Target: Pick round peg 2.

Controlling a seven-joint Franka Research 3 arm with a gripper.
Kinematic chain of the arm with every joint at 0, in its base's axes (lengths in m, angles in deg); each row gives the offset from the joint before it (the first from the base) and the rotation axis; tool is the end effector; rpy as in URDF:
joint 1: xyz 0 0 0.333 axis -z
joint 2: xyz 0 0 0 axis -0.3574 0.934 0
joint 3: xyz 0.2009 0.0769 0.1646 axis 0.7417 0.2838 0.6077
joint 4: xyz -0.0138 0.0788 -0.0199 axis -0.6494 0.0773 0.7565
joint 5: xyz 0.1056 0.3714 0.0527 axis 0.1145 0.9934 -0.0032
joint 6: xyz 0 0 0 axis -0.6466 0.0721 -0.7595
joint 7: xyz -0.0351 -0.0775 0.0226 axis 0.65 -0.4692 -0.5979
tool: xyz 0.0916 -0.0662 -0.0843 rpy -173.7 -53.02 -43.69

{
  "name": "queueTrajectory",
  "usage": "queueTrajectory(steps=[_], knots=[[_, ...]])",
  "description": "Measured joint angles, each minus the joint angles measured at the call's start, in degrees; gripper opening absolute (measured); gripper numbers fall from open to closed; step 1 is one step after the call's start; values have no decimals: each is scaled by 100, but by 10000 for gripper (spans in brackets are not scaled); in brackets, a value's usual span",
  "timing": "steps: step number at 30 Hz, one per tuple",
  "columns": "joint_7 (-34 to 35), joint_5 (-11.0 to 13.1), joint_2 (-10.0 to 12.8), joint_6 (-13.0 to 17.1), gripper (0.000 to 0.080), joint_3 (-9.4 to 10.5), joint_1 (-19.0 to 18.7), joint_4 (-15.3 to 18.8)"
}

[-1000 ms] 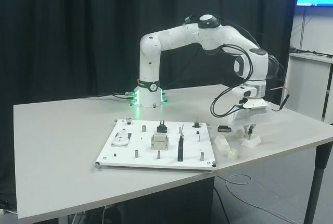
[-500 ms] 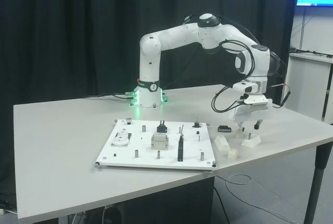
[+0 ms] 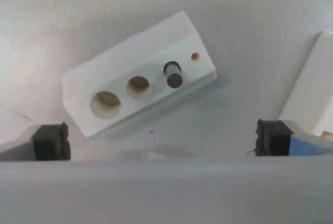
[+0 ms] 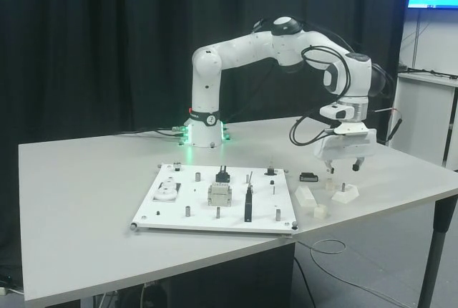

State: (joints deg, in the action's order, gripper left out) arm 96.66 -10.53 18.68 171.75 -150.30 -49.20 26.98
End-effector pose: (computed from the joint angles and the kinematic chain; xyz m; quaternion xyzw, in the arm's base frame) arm 0.6289 0.1193 0.2036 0.9019 -0.4316 0.0144 0.0084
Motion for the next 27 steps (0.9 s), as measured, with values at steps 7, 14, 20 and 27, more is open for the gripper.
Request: queueTrajectory(steps=[7,14,20,27], knots=[[-2,0,-2,-18,799,-72,-8,-2],[-45,0,-2,18,800,-112,-1,-34],[-214,0,4,80,800,-101,24,-62],[-335,0,17,123,800,-21,107,-128]])
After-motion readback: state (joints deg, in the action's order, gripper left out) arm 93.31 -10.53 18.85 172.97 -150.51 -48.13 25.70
